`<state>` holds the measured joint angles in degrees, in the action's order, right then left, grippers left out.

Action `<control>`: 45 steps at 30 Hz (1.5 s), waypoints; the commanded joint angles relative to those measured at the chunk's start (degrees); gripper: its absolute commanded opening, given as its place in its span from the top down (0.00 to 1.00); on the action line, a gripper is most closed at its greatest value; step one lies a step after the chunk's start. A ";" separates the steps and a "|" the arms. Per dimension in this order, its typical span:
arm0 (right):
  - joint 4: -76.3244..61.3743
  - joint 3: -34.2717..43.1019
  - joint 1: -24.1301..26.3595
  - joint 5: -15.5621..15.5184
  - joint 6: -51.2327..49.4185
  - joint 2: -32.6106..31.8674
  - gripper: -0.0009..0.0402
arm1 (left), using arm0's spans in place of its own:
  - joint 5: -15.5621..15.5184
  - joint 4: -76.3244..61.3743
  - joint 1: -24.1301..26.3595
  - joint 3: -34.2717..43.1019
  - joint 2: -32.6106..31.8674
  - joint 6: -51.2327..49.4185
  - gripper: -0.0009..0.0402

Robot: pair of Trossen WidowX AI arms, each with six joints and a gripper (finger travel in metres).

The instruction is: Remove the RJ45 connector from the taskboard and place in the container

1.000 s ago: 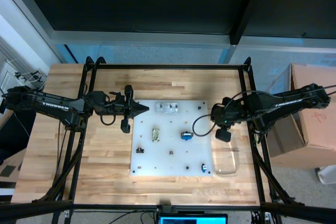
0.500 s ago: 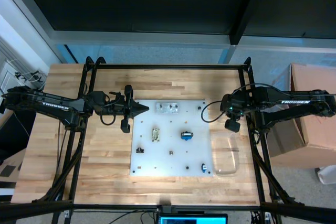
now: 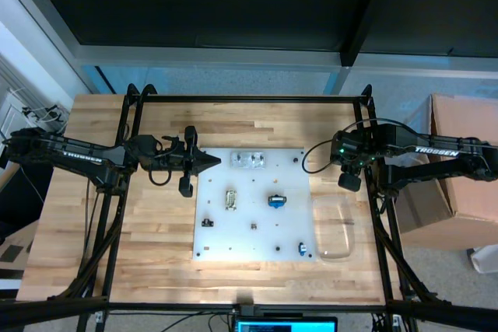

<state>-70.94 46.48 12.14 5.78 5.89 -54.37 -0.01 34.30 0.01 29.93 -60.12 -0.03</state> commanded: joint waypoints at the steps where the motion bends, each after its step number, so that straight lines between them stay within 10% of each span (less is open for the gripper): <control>1: -0.28 0.00 0.42 0.04 0.04 -0.07 0.64 | 0.02 0.02 -0.02 0.02 0.00 0.02 0.98; 14: -0.68 0.00 0.50 0.09 0.59 -0.81 0.39 | 0.02 0.02 -0.02 0.02 0.00 0.02 0.98; 45: 8.24 -4.55 5.95 0.00 -20.74 -12.44 0.37 | 0.02 0.02 0.00 0.02 0.00 0.02 0.98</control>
